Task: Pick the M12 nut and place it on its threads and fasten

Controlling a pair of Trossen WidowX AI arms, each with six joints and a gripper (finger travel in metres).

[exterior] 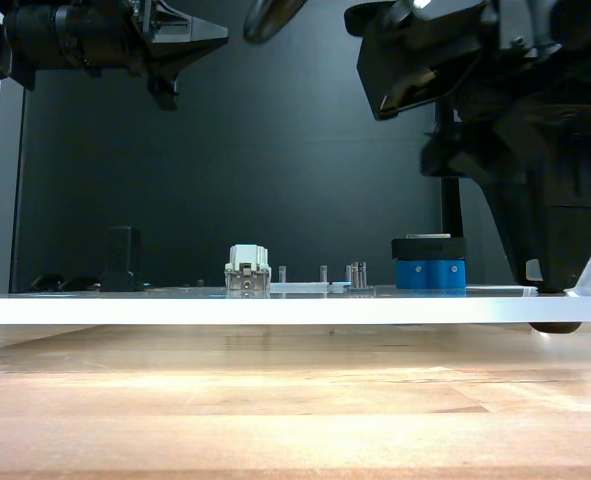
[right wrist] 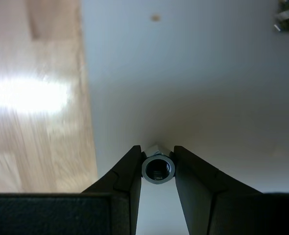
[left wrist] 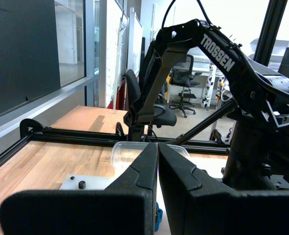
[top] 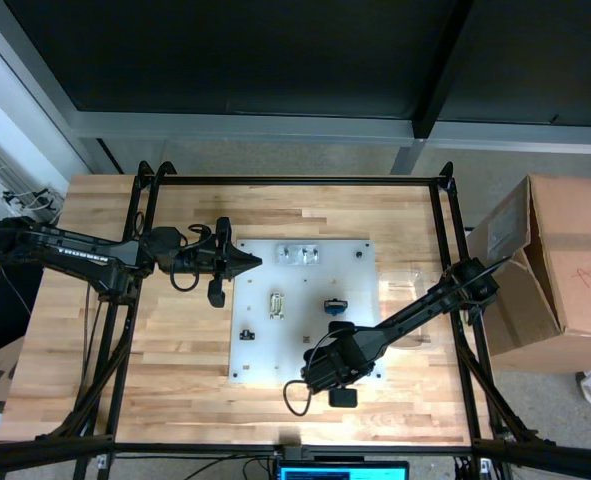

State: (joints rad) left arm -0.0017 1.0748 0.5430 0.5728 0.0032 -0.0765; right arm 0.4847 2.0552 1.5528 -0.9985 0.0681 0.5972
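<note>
Wooden desk (top: 95, 330) planks carry a white board (top: 275, 345), with one arm reaching in from each side.

**Left tool.** The left tool (top: 258, 261) hangs high over the board's far left part. Its wrist view shows the two fingers (left wrist: 139, 169) pressed together with nothing between them.

**Right tool.** The right tool (right wrist: 157, 149) is lowered over the near part of the board, and the low view puts its tip at board level. Its fingers are closed on the nut (right wrist: 158, 168), one on each side, with the bore facing the wrist camera.

**Position of the nut.** The nut is held in the right tool, just above or against the board. The tool hides the stud in every view, so it cannot be told whether the nut is on its stud.

**Handling notes (judgement).**
- The nut is small, light and rigid, so it will not deform under clamping.
- Its smooth metal sides are likely slippery and may let it rotate or tip between the fingers.
- Take hold across two opposite sides, as it is gripped now, leaving the bore unobstructed.
- Keep the bore in line with the stud, because a tilted start risks cross-threading.
- Use light downward pressure while turning.
</note>
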